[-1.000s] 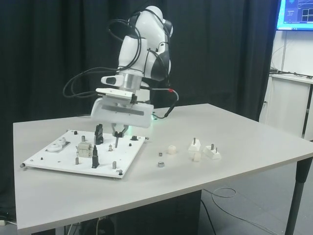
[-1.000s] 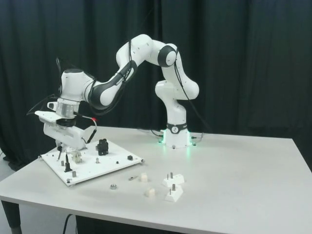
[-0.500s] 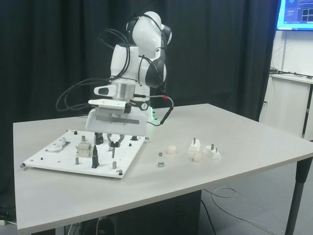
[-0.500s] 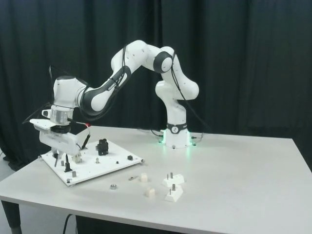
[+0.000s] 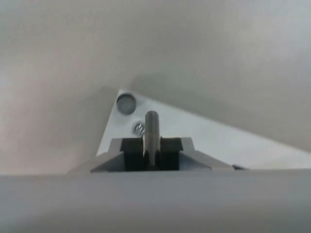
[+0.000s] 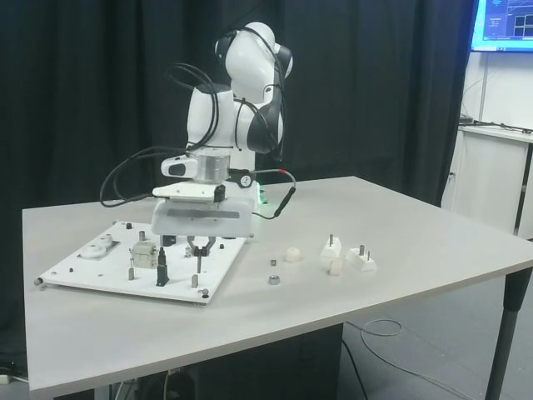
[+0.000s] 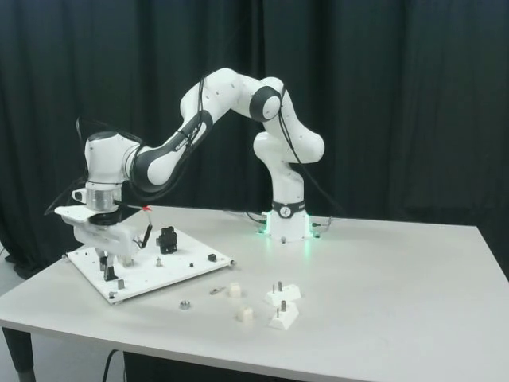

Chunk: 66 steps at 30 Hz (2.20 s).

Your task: Insert round peg 2.

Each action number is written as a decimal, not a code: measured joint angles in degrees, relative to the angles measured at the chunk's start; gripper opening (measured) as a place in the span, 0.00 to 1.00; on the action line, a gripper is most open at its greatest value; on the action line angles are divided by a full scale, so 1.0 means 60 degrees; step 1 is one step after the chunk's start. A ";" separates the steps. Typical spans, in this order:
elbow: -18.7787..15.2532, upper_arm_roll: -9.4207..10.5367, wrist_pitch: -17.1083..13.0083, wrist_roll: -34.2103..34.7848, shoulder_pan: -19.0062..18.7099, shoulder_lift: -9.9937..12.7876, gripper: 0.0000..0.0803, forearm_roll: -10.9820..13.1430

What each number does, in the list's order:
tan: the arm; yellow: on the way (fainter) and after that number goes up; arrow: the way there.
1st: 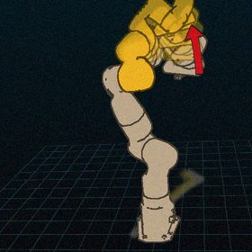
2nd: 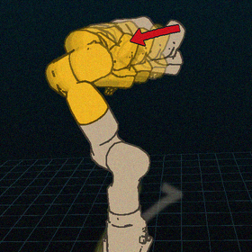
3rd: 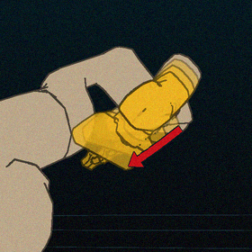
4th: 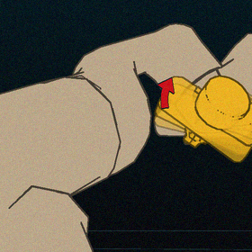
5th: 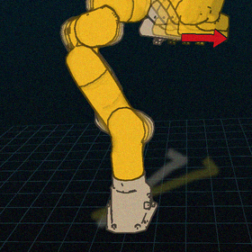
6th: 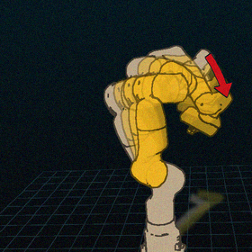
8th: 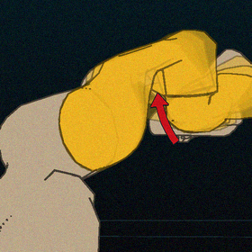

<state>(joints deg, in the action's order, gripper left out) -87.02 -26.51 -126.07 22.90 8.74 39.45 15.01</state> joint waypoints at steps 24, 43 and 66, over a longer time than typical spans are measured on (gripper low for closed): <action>-0.0398 -0.0126 0.1423 -0.0244 -0.0043 -0.0182 0.08 0.0015; -0.1891 -0.0188 0.1288 -0.0559 -0.0189 -0.0939 0.08 0.0007; -0.3543 -0.0227 -0.0254 -0.0575 -0.0492 -0.1630 0.08 0.0008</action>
<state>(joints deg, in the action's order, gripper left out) -108.28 -27.87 -127.59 19.45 5.79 29.67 15.06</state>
